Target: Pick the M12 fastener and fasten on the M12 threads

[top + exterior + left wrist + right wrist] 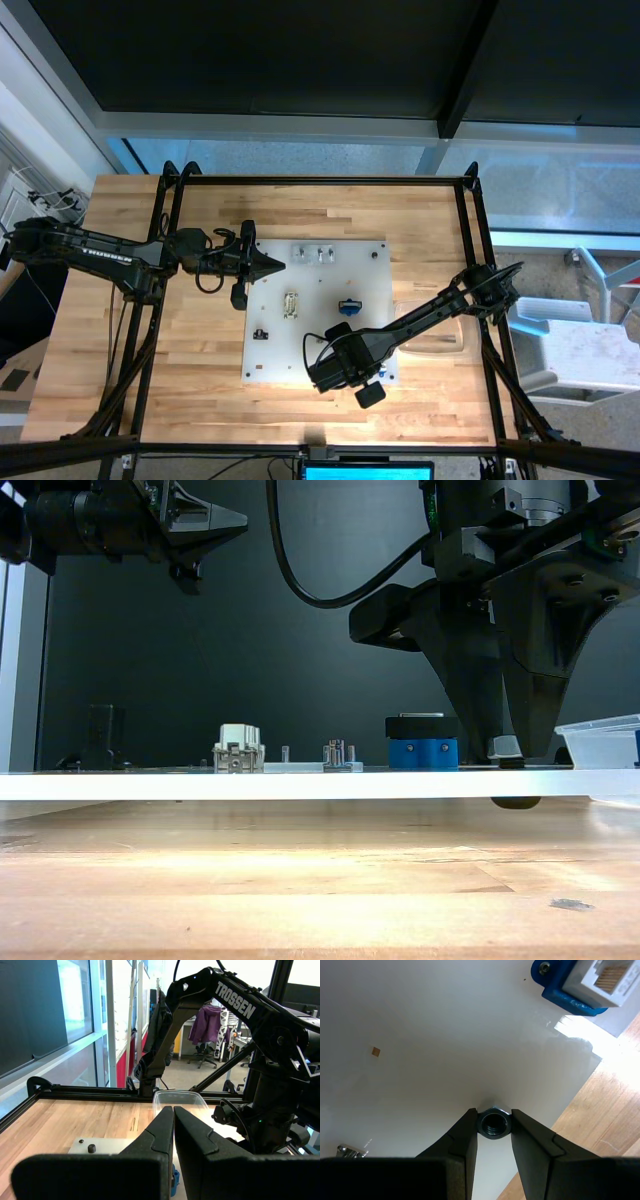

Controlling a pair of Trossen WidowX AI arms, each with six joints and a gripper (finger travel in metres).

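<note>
The M12 fastener, a small silver nut [493, 1110], sits between the fingers of my right gripper [493, 1125], which is shut on it. It is low over the white board [420, 1035], close to the board's near right edge. The low view shows the right gripper [505, 752] pointing straight down, with the nut [505, 746] at board level between its tips. The M12 threads are hidden by the gripper, and I cannot tell whether the nut is on its stud. In the high view the right gripper [340, 372] covers that spot. My left gripper [272, 265] hangs shut high over the board's far left part.
A blue connector block [570, 985] stands on the board close to the nut, also visible as the blue connector block [422, 748]. A clear tray [435, 335] lies to the right of the board. A grey connector [238, 750] and small posts [335, 752] stand mid-board.
</note>
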